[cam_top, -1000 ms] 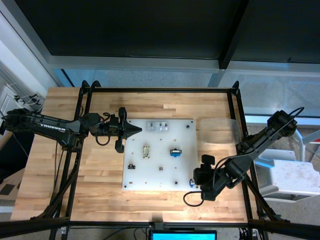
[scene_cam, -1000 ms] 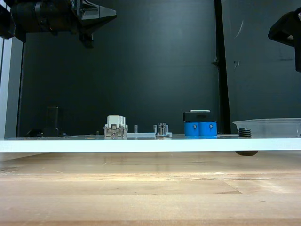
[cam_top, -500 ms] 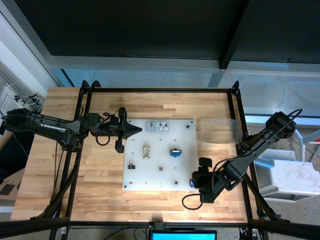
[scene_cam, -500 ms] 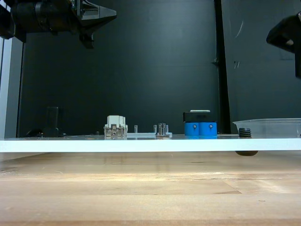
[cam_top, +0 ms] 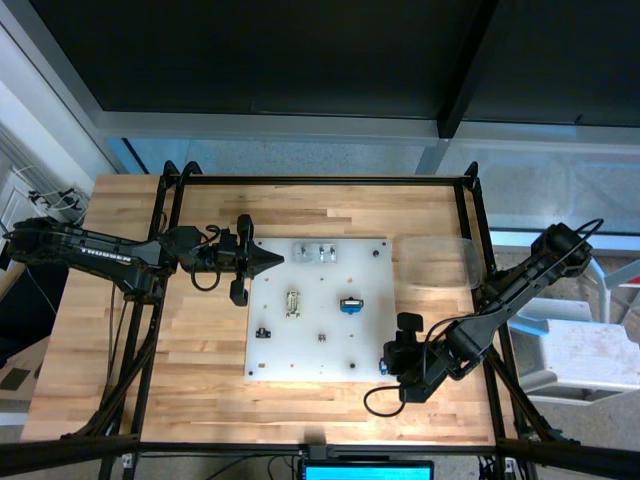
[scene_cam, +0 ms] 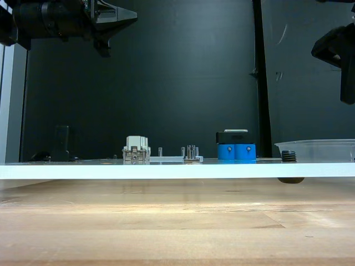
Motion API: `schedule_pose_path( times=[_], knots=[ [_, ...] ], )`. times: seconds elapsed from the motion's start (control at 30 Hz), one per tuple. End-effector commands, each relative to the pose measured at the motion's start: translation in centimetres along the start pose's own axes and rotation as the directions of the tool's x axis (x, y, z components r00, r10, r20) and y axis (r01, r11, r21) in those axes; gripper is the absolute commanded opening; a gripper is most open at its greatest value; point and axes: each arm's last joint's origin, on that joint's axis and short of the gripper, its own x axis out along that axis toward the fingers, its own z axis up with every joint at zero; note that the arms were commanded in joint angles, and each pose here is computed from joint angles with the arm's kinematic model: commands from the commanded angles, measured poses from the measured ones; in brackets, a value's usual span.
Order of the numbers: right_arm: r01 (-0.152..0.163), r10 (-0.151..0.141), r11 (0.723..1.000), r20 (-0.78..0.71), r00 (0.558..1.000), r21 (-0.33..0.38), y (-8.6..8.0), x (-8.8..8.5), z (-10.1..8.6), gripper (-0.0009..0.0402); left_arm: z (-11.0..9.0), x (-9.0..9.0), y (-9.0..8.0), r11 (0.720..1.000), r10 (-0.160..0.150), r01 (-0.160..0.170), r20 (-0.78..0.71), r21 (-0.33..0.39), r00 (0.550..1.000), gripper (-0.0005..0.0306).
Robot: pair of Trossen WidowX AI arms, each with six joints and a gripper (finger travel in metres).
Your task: Remove the rj45 connector and place it in the container
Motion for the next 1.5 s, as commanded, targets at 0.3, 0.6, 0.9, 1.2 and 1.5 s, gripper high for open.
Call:
schedule_pose_path(
  times=[0.3,0.6,0.9,1.2,1.5],
  knots=[
    [-0.011,0.011,1.000,0.016,1.000,0.012,0.0,1.6,-0.6,0.0190,0.0,0.0,0.0,1.000,0.000,0.000,0.001,0.000,1.000,0.0000],
    [-0.002,0.002,1.000,0.011,1.000,0.019,-0.3,1.9,-0.8,0.0190,0.0,0.0,0.0,1.000,0.000,0.000,0.001,0.000,1.000,0.0000],
    [-0.008,0.008,1.000,0.019,1.000,0.018,-0.3,2.0,-0.9,0.0171,0.0,0.0,0.0,1.000,0.000,0.000,0.001,0.000,1.000,0.0000],
    [-0.021,0.020,1.000,0.027,0.999,0.023,-0.2,2.0,-0.8,0.0106,0.0,0.0,0.0,1.000,0.000,0.000,0.001,0.000,1.000,0.0000],
    [-0.020,0.020,1.000,0.027,0.999,0.023,-0.2,2.0,-0.8,0.0027,0.0,0.0,0.0,1.000,0.000,0.000,0.001,0.000,1.000,0.0000]
  ],
)
